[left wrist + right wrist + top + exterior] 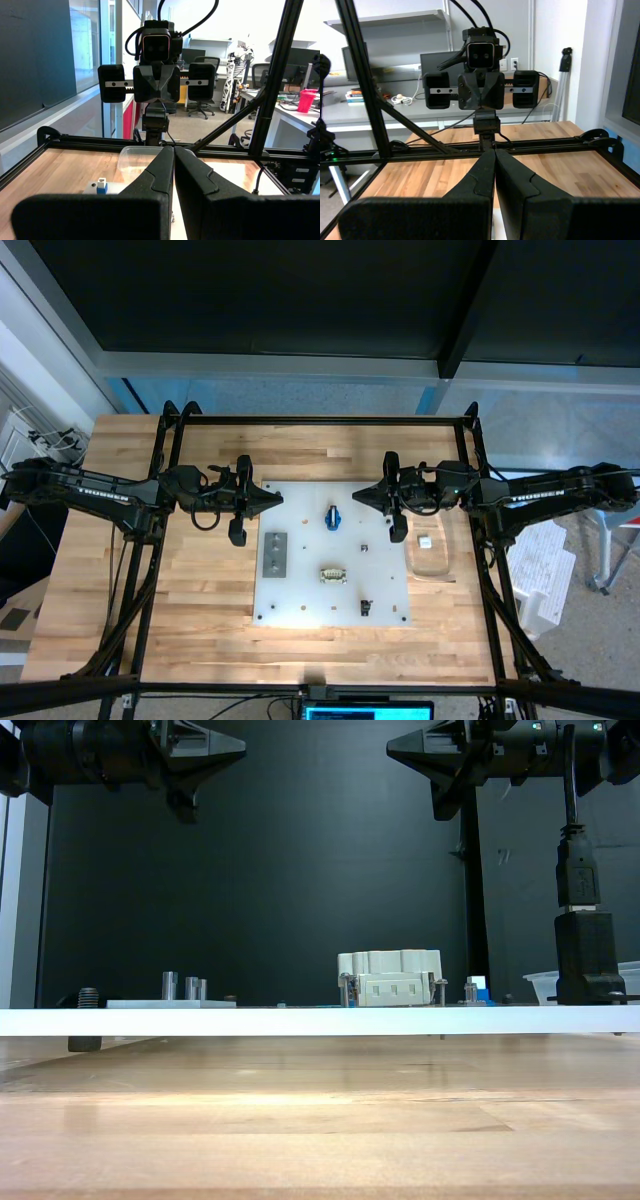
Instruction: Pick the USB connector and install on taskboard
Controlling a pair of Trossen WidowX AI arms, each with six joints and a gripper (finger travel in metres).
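Note:
The taskboard (300,585) is a white square plate in the middle of the table. It carries a blue knob (333,518), a grey metal block (274,552), a silver connector (333,575) and a small black socket (366,607). A tiny dark grey piece on the plate looks like the USB connector (366,547). My left gripper (280,497) hovers shut over the plate's far left corner. My right gripper (355,495) hovers shut over the far right part, facing the left one. Both are high above the board and hold nothing.
A clear tray (432,565) with a small white square piece (425,540) sits right of the board. In the low view a black plug with a cable (585,950) stands upright at the board's near right. A black frame (320,420) surrounds the table.

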